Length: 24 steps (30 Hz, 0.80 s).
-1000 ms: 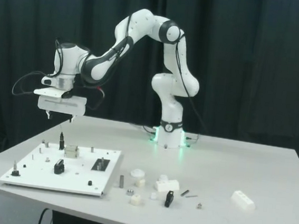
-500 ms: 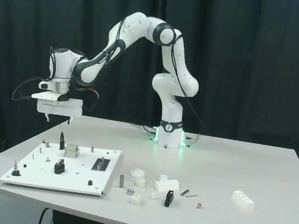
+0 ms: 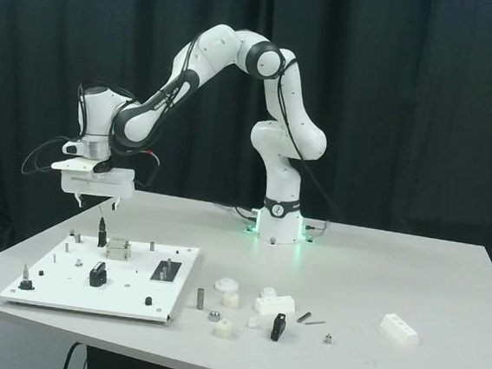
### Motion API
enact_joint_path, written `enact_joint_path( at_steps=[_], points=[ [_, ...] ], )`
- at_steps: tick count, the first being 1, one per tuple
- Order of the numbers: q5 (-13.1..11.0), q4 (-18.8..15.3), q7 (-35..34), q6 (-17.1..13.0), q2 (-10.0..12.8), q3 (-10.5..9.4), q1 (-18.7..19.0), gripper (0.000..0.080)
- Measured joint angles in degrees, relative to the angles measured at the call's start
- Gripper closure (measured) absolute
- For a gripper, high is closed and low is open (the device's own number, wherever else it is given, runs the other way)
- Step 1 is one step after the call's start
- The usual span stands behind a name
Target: Remove USB.
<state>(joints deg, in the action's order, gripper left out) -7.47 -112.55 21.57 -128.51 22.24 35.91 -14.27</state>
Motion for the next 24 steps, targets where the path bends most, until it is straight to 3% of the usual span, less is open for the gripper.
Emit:
enact_joint_path(
  at_steps=[21,22,24],
  points=[
    [-2.76,0.08,2.84,-0.37,1.26,0.0,-0.6,0.0003],
    [-2.94,0.12,2.84,-0.37,1.26,0.0,-0.6,0.0296],
    [-3.23,0.18,2.84,-0.37,1.26,0.0,-0.6,0.0296]
  ],
)
